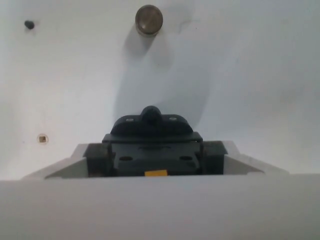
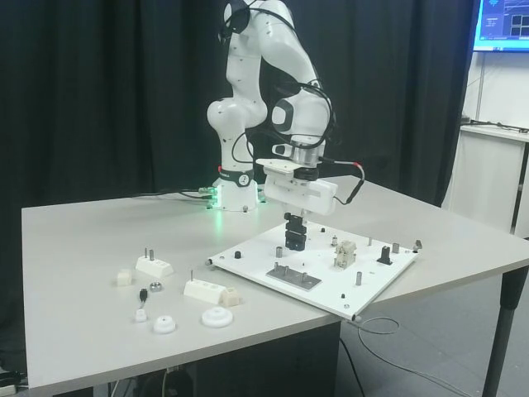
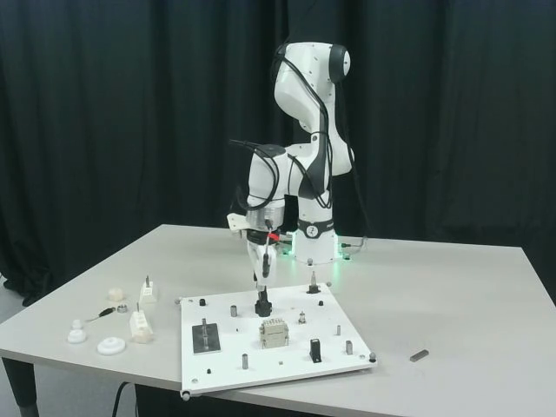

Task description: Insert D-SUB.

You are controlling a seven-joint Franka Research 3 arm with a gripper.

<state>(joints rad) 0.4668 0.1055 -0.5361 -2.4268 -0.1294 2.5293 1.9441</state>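
Observation:
My gripper [image 1: 153, 162] is shut on the black D-SUB connector [image 1: 151, 131], which sticks out past the fingertips. In the first room view the gripper [image 2: 294, 225] hangs straight down over the white board [image 2: 364, 289], and the connector [image 2: 294, 241] is at the board's far middle part. The second room view shows the connector [image 3: 261, 304] right at the surface of the board [image 3: 287, 369]; I cannot tell whether it touches. Under it in the wrist view is bare white board, with a round metal peg [image 1: 148, 19] further off.
On the board stand a grey plate with pegs [image 2: 293, 276], a pale multi-pin housing [image 2: 345, 253], a black upright part [image 2: 385, 255] and several small pegs. Several loose white parts [image 2: 210, 290] lie on the table left of the board. A small grey bar [image 3: 420, 354] lies right of it.

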